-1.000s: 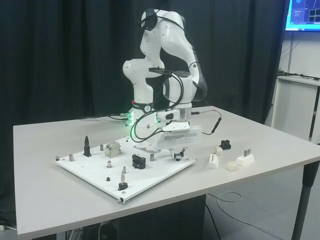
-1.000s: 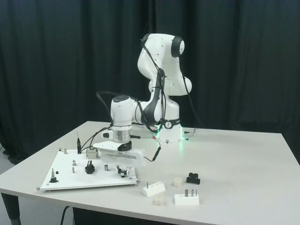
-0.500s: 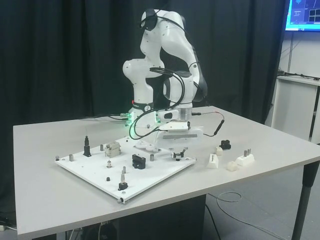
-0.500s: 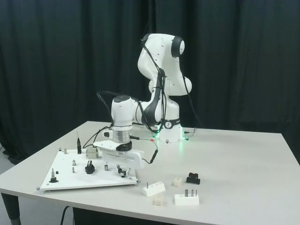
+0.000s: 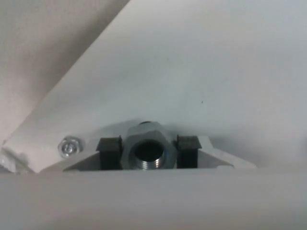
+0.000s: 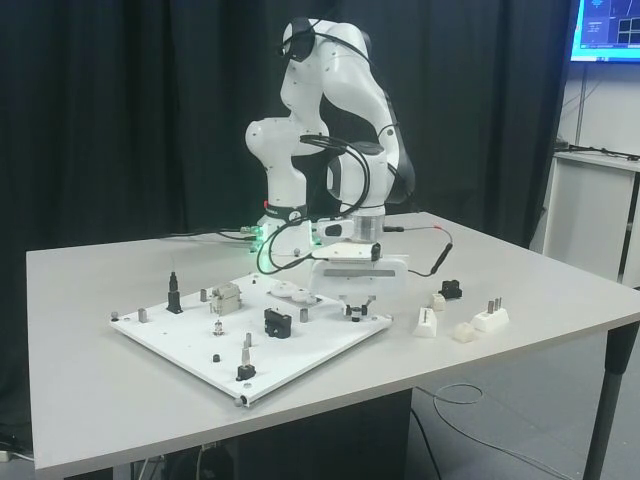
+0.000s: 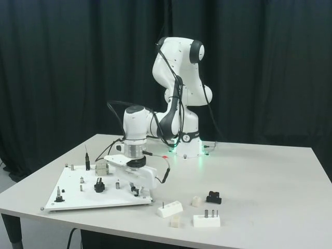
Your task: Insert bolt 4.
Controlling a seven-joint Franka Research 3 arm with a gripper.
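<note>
Threaded nut [image 5: 147, 152] between tool [image 5: 147, 152] fingers [image 5: 109, 152]

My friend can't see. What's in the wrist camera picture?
Two black fingers sit on either side of a grey six-sided metal piece with a threaded hole, on the white board. A small screw head sits near the board's corner.

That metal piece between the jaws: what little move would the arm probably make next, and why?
Probably another small turn of the wrist. The gripper sits low over the white board, its black pads clamped on a threaded hexagonal piece standing on the board, so screwing it down seems the likely step.
</note>
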